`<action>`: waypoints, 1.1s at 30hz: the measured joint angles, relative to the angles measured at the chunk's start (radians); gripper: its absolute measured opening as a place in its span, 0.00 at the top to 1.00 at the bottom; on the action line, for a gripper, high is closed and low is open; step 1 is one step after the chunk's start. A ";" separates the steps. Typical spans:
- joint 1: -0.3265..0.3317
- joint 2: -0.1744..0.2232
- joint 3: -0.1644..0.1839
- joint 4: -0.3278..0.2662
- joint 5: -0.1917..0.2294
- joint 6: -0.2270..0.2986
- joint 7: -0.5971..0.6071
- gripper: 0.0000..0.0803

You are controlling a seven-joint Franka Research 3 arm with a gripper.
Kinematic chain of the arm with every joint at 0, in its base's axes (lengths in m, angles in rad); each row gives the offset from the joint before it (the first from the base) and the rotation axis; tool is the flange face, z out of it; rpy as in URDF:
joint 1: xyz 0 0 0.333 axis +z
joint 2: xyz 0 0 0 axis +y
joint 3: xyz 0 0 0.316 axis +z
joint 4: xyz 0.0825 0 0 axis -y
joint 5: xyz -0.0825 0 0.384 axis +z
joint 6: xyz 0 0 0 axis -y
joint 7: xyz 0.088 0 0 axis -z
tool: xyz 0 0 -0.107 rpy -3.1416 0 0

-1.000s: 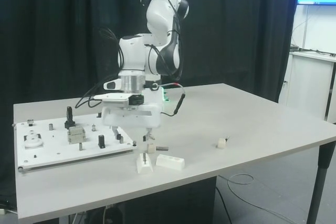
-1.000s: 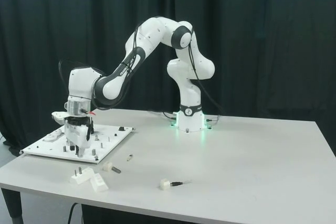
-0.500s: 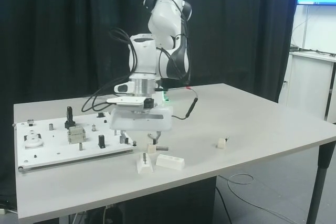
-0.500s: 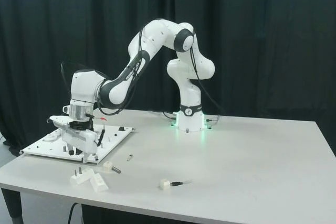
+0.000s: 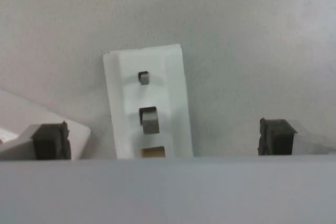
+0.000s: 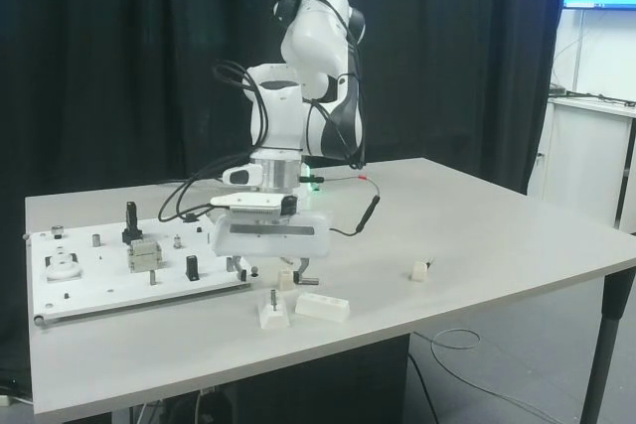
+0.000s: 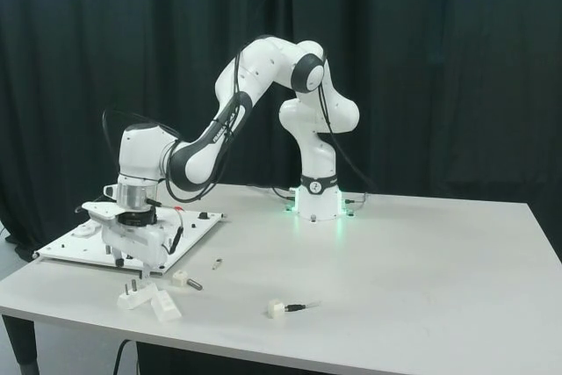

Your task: Pick square peg 2.

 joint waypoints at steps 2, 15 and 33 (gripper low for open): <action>0.000 0.003 0.000 0.004 0.000 -0.006 0.000 0.00; -0.003 0.029 0.001 0.039 -0.014 -0.051 -0.002 0.00; -0.034 0.078 0.025 0.112 -0.015 -0.118 -0.045 0.00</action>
